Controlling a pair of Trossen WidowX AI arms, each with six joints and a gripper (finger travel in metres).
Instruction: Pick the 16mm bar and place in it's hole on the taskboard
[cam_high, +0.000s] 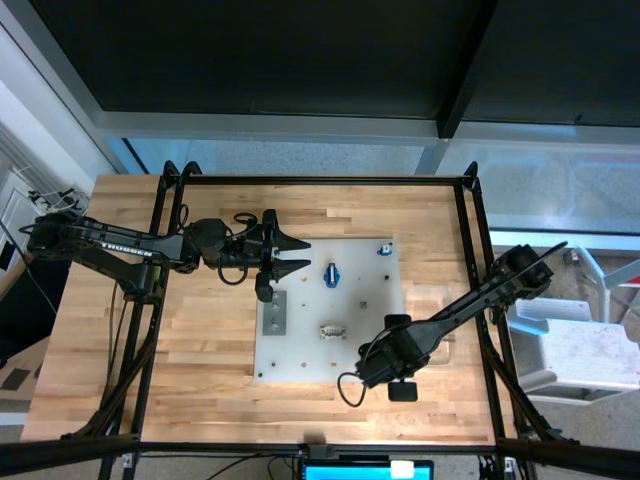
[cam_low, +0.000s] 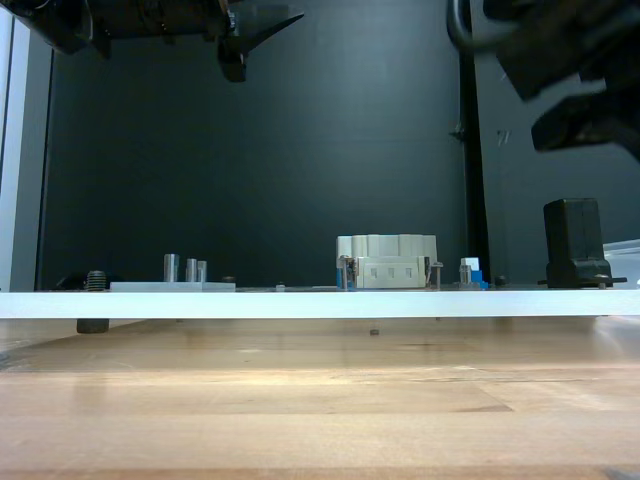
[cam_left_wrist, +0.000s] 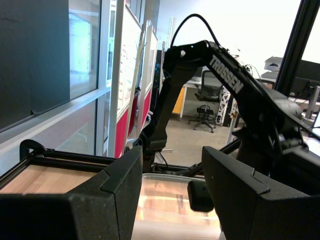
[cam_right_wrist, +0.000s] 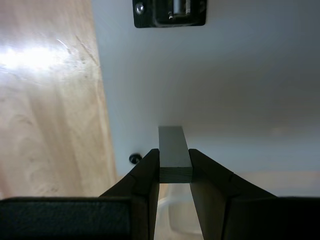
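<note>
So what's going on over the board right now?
The right pincer is shut on the 16mm bar. It holds the bar in the air over the white taskboard, near the board's near right corner and clear of any hole. The left pincer hangs open and empty, high above the board's far left corner.

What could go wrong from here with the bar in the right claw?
1. The right claw grips the 16mm bar near one end, with the rest sticking out, so it might tilt or slip.
2. The left claw hangs open above the taskboard's left part, by the metal plate; if the hole is there, the arms might crowd each other.
</note>
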